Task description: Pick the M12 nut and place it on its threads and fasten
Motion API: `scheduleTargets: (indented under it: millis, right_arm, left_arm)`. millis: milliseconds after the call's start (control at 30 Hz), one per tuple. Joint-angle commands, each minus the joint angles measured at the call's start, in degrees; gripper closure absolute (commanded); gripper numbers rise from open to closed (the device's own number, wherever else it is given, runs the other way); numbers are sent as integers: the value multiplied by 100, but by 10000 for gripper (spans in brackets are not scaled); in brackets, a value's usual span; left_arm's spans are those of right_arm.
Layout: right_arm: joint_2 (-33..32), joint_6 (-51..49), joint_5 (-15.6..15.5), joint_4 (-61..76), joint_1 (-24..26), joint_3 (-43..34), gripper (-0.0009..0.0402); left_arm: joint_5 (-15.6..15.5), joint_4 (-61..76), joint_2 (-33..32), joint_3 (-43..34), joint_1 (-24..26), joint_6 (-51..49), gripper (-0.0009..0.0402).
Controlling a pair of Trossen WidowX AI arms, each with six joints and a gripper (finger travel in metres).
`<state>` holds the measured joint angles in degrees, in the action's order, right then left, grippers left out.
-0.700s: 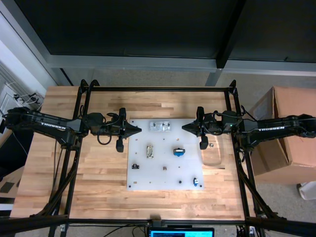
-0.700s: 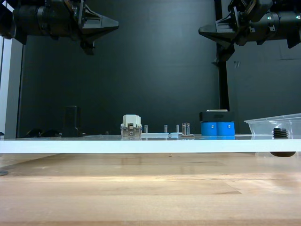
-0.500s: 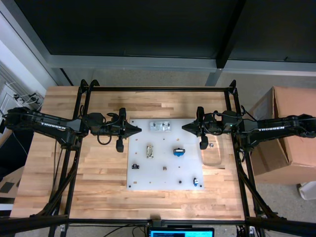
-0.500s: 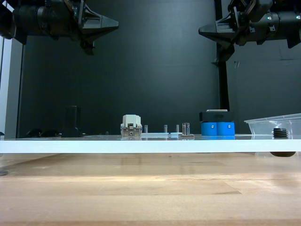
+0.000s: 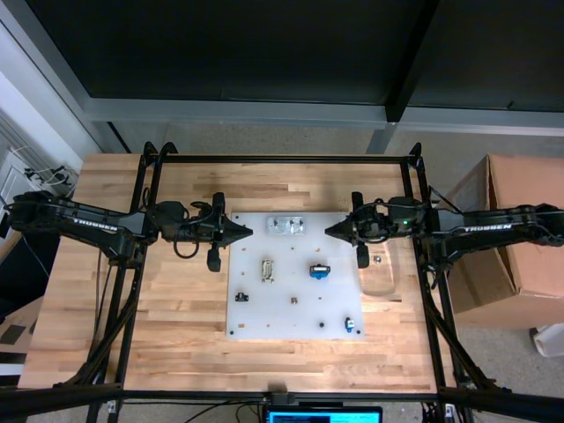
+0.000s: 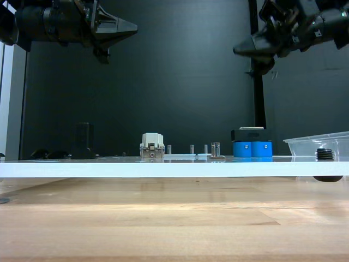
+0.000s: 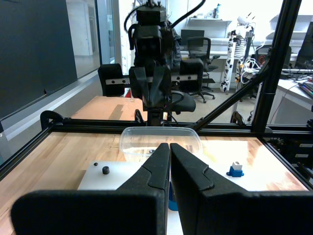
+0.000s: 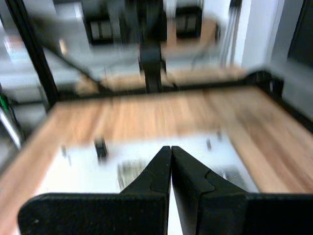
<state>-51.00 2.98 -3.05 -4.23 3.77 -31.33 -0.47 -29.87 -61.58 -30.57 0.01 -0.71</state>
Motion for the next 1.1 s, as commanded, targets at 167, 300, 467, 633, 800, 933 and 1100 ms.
scheduleTargets:
  millis: [167, 300, 467, 633, 800, 933, 1100]
  right_arm:
    - [-9, -960, -2, 3165, 7, -1019, 393]
    - [-11, -1668, 4, 4478, 11, -1423, 393]
    - [-111, -2437, 0, 5943, 15, -1875, 393]
    - [-463, -3276, 0, 7167, 17, -2236, 393]
    - [-855, -3982, 2, 7757, 17, -2319, 393]
    - [-1154, -4621, 46, 8161, 20, -2293, 393]
    - [-1272, -5775, 50, 8032, 22, -2006, 393]
  left_arm:
    - [2, 0, -2, 0, 0, 0, 393]
    - [2, 0, -2, 0, -2, 0, 393]
    - [0, 0, -2, 0, 0, 0, 393]
    - [2, -2, -2, 0, -2, 0, 393]
    - [2, 0, -2, 0, 0, 0, 393]
    - [2, -2, -2, 0, 0, 2, 393]
    - [0, -2, -2, 0, 0, 0, 393]
